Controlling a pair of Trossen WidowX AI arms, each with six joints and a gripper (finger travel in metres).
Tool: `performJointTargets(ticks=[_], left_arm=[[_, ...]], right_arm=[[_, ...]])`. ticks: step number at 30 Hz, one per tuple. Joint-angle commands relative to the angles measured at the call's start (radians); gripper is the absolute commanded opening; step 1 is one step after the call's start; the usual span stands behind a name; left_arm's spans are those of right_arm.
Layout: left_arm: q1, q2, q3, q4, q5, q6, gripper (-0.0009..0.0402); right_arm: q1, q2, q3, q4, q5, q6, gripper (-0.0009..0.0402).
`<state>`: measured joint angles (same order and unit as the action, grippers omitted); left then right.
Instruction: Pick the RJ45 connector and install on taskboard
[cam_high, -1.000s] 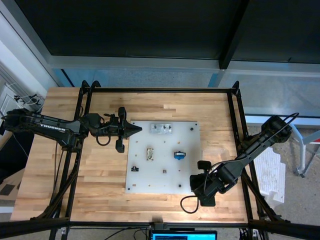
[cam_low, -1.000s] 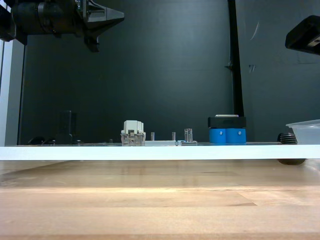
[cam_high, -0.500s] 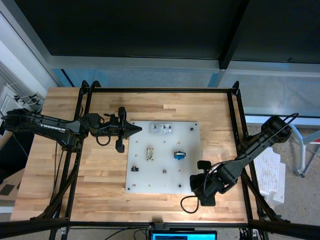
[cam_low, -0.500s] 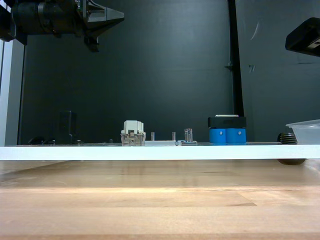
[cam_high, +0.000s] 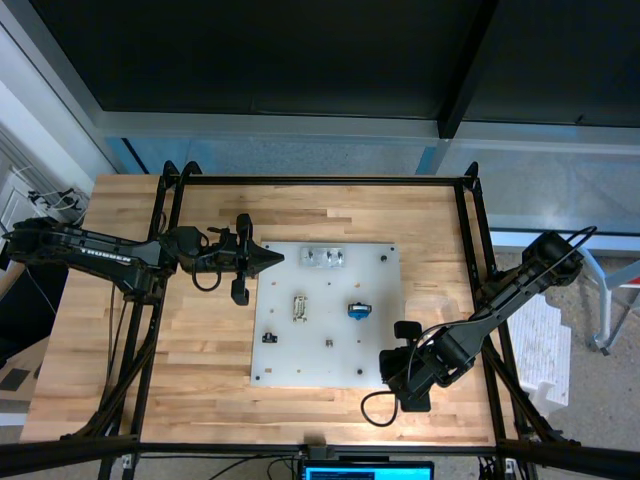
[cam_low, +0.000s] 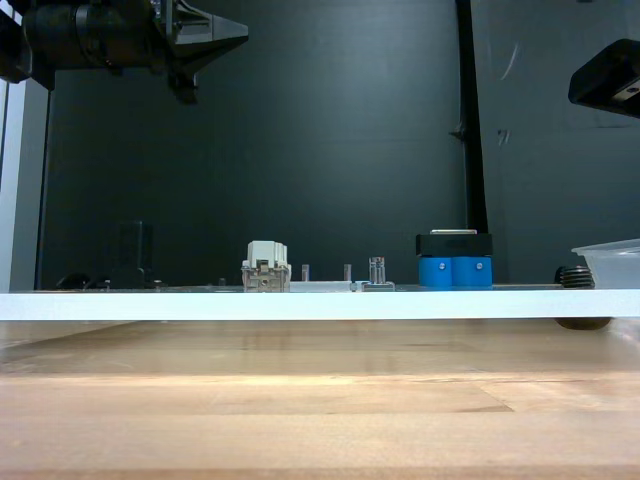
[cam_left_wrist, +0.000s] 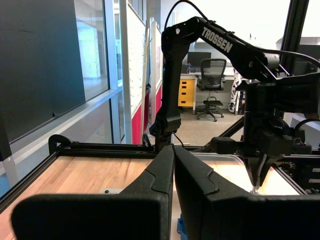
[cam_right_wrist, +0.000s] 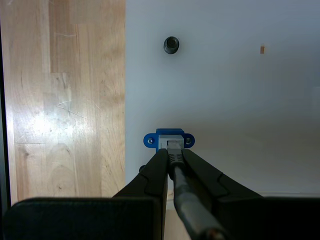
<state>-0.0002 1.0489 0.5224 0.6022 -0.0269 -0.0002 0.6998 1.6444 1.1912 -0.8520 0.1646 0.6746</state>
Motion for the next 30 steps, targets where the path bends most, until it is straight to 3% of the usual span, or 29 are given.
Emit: performJointTargets(ticks=[1,30], left_arm=[[0.0,0.0,0.0,0.0,0.0,0.0,0.0],[0.0,0.0,0.0,0.0,0.0,0.0,0.0]], right_arm=[[0.0,0.0,-0.008,0.014,-0.001,0.001,0.0002],[0.0,0.0,-0.061,0.065,-0.008,-0.003,0.0002]])
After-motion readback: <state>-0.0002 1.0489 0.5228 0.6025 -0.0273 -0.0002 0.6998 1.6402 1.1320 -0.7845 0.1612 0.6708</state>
